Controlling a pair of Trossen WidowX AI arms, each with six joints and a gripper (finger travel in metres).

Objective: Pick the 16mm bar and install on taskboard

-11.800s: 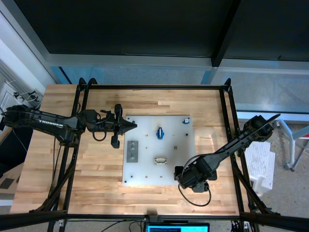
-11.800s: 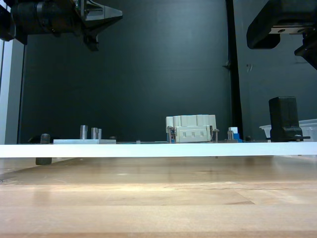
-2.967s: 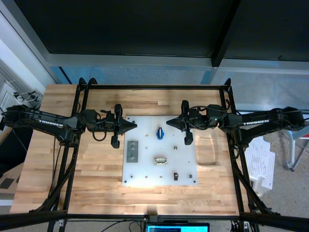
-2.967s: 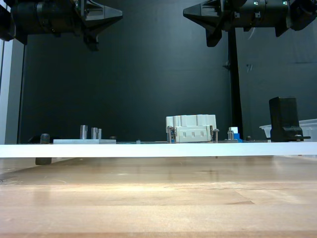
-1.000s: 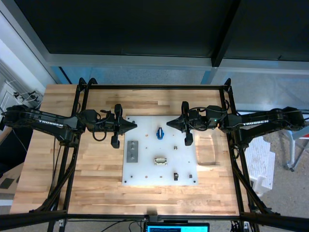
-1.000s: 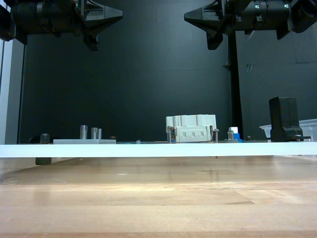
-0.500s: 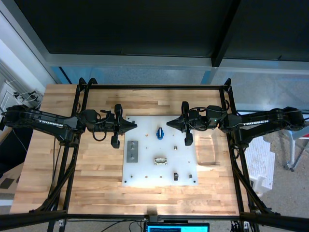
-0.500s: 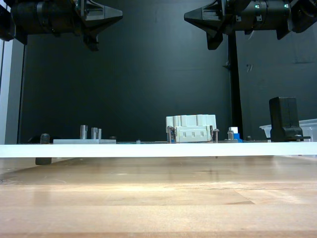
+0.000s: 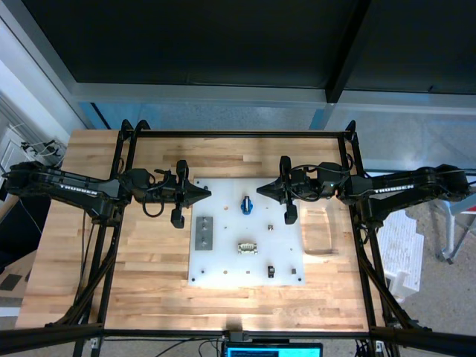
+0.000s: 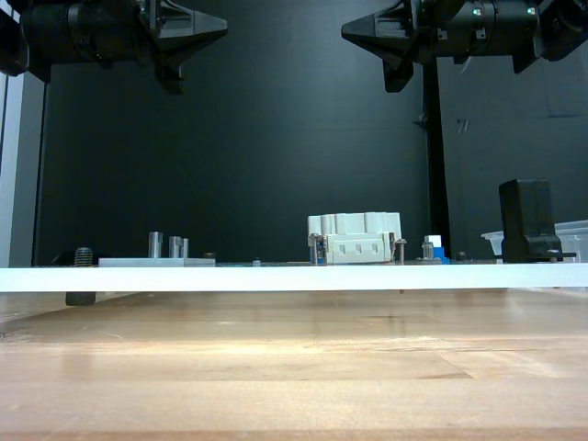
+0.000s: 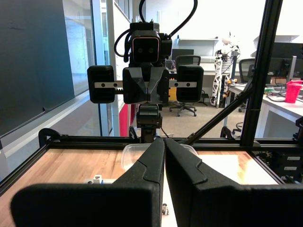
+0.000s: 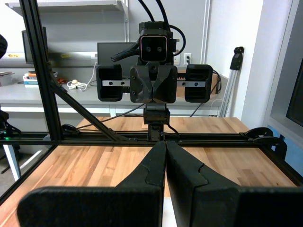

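1. The left gripper (image 9: 202, 193) hung high above the far-left corner of the taskboard (image 9: 223, 262). It pointed inward across the board, and its two fingers (image 11: 151, 161) were pressed together with nothing between them.
2. The right gripper (image 9: 262, 190) hung at about the same height over the far-right part of the taskboard, pointing back toward the left one. Its fingers (image 12: 154, 165) were likewise closed on each other and held nothing.
3. The 16mm bar (image 9: 271, 225) stood upright as a tiny dull-silver peg on the right half of the taskboard. It was between the blue knob (image 9: 246, 204) and the board's right edge, far below both grippers and touching neither. Whether it sat in a hole could not be told.
4. The blue knob stood toward the far edge, close to the board's middle.
5. The grey block (image 9: 203, 232) lay along the left edge, and the low view showed short metal pegs rising from it.
6. The pale connector (image 9: 248, 248) sat near the board's centre, on the side of the near edge.
7. A small black piece (image 9: 271, 270) stood upright near the near-right corner of the taskboard.
8. A clear tray (image 9: 321, 230) lay on the tabletop (image 9: 134, 253), just beside the taskboard's right edge.
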